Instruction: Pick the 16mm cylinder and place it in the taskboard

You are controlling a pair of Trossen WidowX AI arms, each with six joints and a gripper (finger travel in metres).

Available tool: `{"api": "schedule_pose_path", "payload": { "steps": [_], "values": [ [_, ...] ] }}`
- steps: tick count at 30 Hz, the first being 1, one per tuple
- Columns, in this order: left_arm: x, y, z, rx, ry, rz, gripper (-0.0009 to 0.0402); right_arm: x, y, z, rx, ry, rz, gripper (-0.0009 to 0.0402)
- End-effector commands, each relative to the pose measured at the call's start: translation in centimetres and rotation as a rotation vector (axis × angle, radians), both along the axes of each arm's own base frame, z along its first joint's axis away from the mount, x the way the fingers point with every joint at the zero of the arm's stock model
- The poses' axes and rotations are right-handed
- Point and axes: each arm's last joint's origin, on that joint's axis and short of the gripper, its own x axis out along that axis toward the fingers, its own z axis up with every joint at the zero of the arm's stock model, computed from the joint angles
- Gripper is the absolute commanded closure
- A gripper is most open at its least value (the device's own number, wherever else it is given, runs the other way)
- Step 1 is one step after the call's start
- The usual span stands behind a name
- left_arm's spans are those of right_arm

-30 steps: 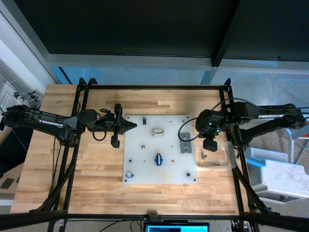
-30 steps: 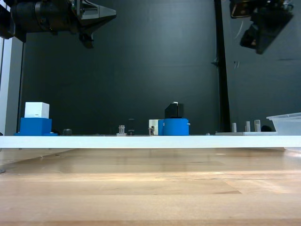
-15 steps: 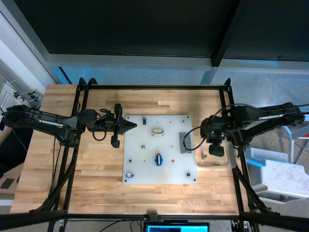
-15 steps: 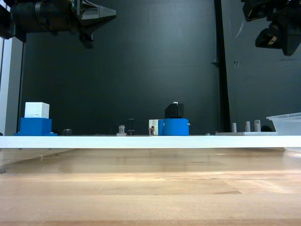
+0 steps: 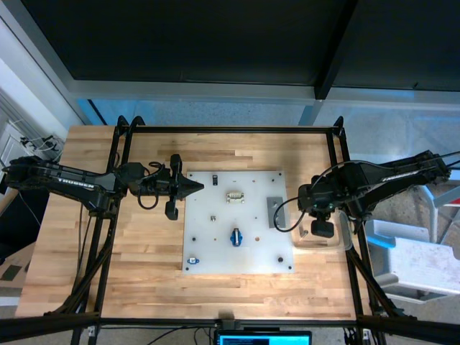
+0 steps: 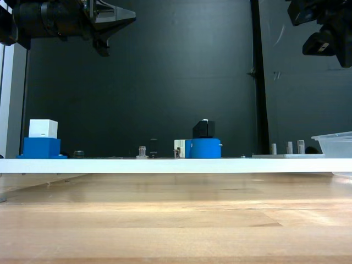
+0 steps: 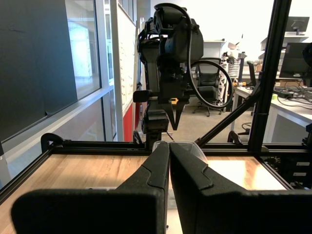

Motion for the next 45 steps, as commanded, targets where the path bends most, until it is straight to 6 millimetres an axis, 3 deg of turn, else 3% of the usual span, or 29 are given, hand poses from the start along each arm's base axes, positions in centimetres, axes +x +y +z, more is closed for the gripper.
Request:
{"api": "schedule_pose_path", "payload": {
  "steps": [1, 16, 32, 45],
  "values": [
    [0.0, 0.0, 0.0, 0.000, 0.000, 0.000, 0.0393, -0.1, 0.3, 0.0, -0.003, 0.000, 0.002, 0.0393],
    [0.0, 0.0, 0.0, 0.000, 0.000, 0.000, 0.0393, 0.0, 1.0, -0.6, -0.044, 0.016, 0.013, 0.0390],
    [0.0, 0.0, 0.0, 0.000, 0.000, 0.000, 0.0393, 0.2, 2.1, -3.0, -0.062, 0.060, 0.022, 0.0257],
    [0.0, 0.0, 0.0, 0.000, 0.000, 0.000, 0.0393, 0.1, 2.8, -5.9, -0.069, 0.061, 0.022, 0.0235]
  ]
}}
